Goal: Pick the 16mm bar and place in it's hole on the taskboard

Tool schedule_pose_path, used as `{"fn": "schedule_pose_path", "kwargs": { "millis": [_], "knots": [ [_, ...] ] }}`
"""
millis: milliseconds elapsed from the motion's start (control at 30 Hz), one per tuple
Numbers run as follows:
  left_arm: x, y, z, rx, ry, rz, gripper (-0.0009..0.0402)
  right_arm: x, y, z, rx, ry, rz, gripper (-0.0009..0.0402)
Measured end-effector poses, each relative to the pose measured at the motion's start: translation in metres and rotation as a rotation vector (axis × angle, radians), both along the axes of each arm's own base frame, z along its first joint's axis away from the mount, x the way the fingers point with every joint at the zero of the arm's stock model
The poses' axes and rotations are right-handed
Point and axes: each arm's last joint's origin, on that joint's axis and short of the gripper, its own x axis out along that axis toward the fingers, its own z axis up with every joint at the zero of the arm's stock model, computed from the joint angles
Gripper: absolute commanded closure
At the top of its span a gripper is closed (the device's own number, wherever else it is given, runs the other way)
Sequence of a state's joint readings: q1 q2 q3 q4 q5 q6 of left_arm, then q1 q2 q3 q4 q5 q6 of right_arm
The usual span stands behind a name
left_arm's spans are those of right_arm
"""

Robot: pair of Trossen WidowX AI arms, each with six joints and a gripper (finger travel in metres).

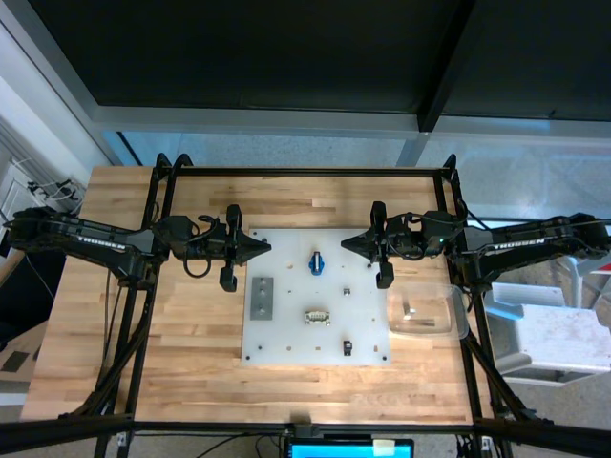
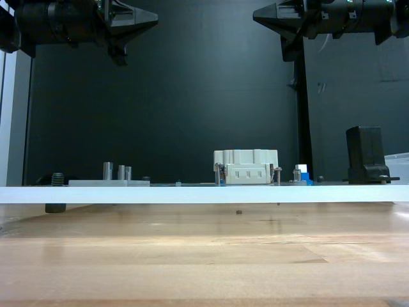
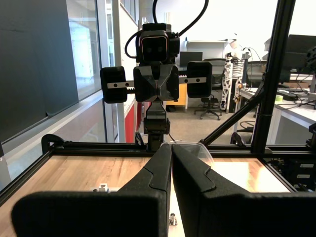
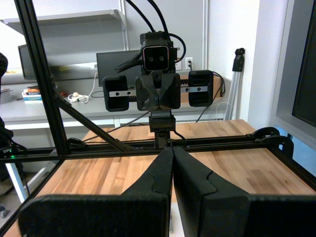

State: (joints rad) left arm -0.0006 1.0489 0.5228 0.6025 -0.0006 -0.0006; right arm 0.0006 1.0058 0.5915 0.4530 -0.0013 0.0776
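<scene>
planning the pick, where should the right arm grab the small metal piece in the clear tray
Probably across its middle, from straight above: the metal piece lies free in the open-topped clear tray, whose walls block a side approach. The left end effector and right end effector hang shut, high over the taskboard's far edge.

16mm bar [image 1: 410, 309]: small and silvery, lying free on the floor of the clear tray [image 1: 456, 322], clear of its seat; too small to tell how it is turned. Tray on the table, just beside the right edge of the white taskboard [image 1: 286, 334]. Grey block [image 1: 261, 298] with round holes on the board's left part; cannot tell which hole is the bar's. Held by neither left gripper [image 1: 265, 244] nor right gripper [image 1: 346, 240], both raised over the board's far edge, jaws pressed together.
</scene>
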Motion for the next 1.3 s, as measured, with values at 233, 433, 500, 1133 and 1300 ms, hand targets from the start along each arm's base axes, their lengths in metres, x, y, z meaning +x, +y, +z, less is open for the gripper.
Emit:
{"fn": "schedule_pose_path", "kwargs": {
  "millis": [233,433,500,1133,1300],
  "knots": [
    [0.000,0.000,0.000,0.000,-0.001,0.001,0.0393,0.000,0.000,0.000,0.000,0.000,0.000,0.0393],
    [0.000,0.000,0.000,0.000,0.000,0.001,0.0393,0.000,0.000,0.000,0.000,0.000,0.000,0.0393],
    [0.000,0.000,0.000,0.000,0.000,0.001,0.0393,0.000,0.000,0.000,0.000,0.000,0.000,0.0393],
    [0.000,0.000,0.000,0.000,0.000,0.001,0.0393,-0.004,0.009,0.042,0.014,0.563,0.074,0.0393],
    [0.000,0.000,0.000,0.000,-0.001,0.001,0.0393,-0.011,0.016,0.048,0.007,0.722,0.101,0.0394]
  ]
}}
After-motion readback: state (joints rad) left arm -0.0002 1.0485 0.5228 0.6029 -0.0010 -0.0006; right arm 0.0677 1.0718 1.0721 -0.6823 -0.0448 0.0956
